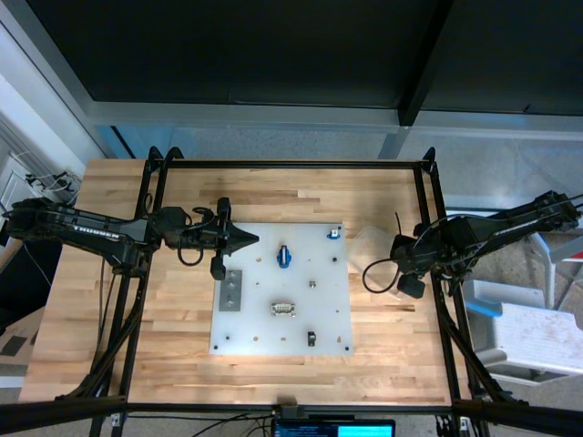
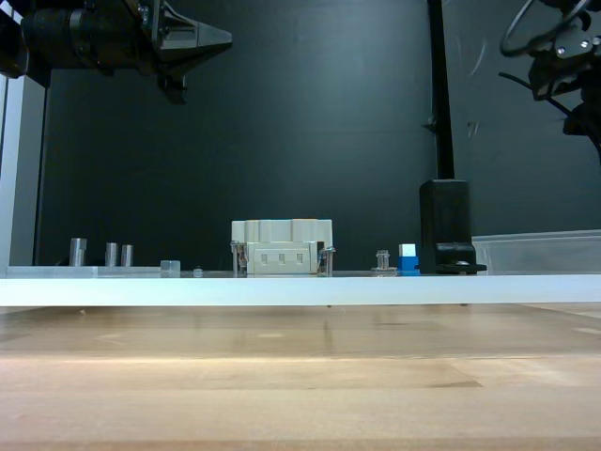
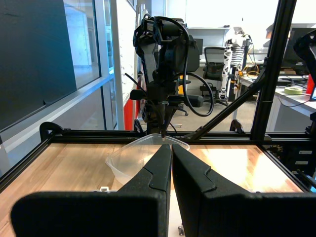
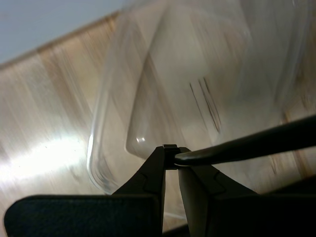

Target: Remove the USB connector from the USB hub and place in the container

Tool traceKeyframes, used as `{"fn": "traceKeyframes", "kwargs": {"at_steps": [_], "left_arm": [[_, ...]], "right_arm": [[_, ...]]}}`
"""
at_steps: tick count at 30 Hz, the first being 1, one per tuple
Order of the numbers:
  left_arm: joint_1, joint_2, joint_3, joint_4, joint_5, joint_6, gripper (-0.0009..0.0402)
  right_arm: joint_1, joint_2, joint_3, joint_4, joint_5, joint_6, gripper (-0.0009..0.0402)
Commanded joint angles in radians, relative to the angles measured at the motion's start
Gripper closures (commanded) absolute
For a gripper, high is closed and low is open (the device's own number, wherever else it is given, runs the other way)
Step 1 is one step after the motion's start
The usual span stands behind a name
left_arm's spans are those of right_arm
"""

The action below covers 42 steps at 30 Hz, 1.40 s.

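The right gripper [image 4: 170, 159] hangs over the container [image 4: 114, 98], a shallow clear tray with rounded corners on the wooden table [image 1: 137, 300], its fingers clamped on the USB connector [image 4: 232, 145]. The connector is a tiny black plug pinched at the fingertips, with a thin dark cable tail running off sideways. The USB hub [image 1: 311, 339] (a small black squarish block) sits near the front edge of the white board [image 1: 264, 332], well apart from the tray. The left gripper [image 3: 171, 163], fingers pressed together, hovers above the board's left edge.
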Motion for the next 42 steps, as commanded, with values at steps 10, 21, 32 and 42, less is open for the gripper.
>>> {"fn": "traceKeyframes", "kwargs": {"at_steps": [10,21,32,42], "left_arm": [[0.000,0.000,0.000,0.000,0.000,0.000,0.0392],[0.000,0.000,0.000,0.000,0.000,0.000,0.0392],[0.000,0.000,0.000,0.000,0.000,0.000,0.0392],[0.000,0.000,0.000,0.000,0.000,0.000,0.0392]], "right_arm": [[0.000,0.001,0.000,-0.002,0.000,-0.001,0.0393],[0.000,0.001,0.000,0.000,0.000,-0.005,0.0393],[0.000,0.004,0.005,0.003,0.001,-0.005,0.0330],[0.000,0.004,0.005,0.003,0.001,-0.001,0.0238]]}}
